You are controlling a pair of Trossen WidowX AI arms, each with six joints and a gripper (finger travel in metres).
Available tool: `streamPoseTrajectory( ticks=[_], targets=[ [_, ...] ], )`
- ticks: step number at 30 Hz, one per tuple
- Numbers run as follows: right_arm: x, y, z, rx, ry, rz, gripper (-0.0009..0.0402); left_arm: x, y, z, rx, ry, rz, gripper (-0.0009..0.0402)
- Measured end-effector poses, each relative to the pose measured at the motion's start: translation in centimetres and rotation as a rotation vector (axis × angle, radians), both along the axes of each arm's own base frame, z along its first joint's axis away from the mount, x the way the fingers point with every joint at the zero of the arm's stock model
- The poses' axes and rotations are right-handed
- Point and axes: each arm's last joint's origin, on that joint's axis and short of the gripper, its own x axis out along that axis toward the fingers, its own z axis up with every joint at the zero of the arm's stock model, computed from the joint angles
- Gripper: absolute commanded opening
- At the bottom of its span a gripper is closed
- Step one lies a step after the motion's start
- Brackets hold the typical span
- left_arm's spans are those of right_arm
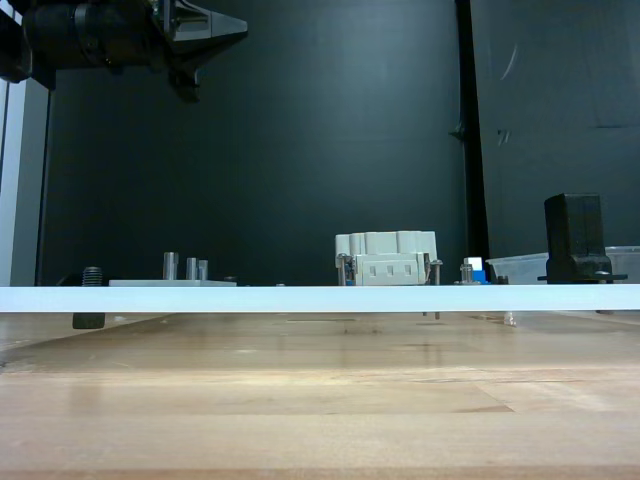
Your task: Remove the HAN10E connector from the taskboard and place in the container
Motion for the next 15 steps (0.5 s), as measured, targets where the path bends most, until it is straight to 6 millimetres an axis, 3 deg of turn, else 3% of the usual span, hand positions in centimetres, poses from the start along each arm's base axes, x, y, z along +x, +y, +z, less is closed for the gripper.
streamPoseTrajectory(
  ticks=[15],
  targets=[
    [0.2, 0.8, -7.1, 0.001, 0.056, 0.047, 0.0298, 0.0, 0.0, 0.0, 0.0, 0.0, 0.0, 0.0]
  ],
)
